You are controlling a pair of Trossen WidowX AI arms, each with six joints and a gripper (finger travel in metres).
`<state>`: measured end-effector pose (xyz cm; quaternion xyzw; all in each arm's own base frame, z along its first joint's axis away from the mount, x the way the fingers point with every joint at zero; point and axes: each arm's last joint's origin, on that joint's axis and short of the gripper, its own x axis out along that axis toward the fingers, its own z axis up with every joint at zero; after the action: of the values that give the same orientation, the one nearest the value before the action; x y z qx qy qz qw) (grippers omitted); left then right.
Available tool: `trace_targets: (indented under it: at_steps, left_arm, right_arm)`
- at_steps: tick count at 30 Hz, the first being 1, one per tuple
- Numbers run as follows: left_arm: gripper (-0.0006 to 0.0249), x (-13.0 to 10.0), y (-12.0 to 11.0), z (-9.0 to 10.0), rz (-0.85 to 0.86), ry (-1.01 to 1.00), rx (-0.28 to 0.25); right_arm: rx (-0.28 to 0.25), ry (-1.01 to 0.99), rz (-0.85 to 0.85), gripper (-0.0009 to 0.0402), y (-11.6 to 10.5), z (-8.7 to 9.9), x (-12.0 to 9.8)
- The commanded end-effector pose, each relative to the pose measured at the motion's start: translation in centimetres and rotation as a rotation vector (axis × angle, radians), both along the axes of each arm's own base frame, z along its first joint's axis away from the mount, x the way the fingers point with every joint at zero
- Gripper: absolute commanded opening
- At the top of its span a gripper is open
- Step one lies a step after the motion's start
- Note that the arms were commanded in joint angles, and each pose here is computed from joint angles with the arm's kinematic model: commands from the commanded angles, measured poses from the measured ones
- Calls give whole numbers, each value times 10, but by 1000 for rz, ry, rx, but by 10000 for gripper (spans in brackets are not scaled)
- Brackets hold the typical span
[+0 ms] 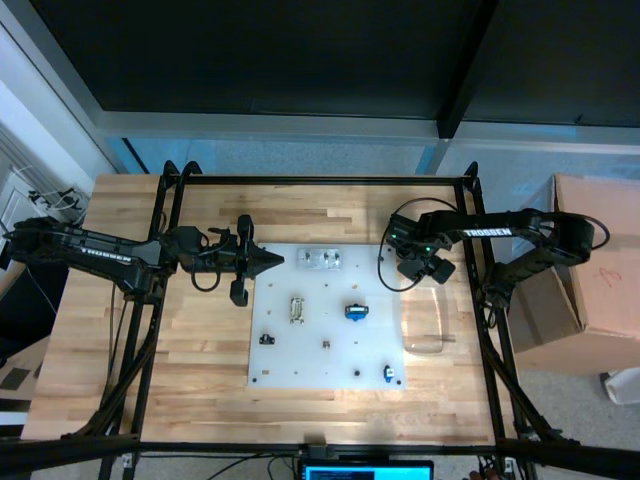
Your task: Remove the RJ45 connector from the taskboard and place in the container
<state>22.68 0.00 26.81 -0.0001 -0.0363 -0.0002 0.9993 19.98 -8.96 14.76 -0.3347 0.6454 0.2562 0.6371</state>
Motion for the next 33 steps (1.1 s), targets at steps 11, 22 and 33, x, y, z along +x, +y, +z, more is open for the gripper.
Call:
trace_targets:
  at_steps: [11, 22, 33]
  left_arm:
    - [0, 0, 0, 0, 0, -1, 0]
    - [0, 0, 0, 0, 0, -1, 0]
    - [0, 0, 0, 0, 0, 0, 0]
  right_arm:
    - [10, 11, 10, 56, -1, -2, 3]
    - [6, 1, -15, 0, 1, 7, -3]
    - [-74, -39, -102, 0, 7, 33, -19]
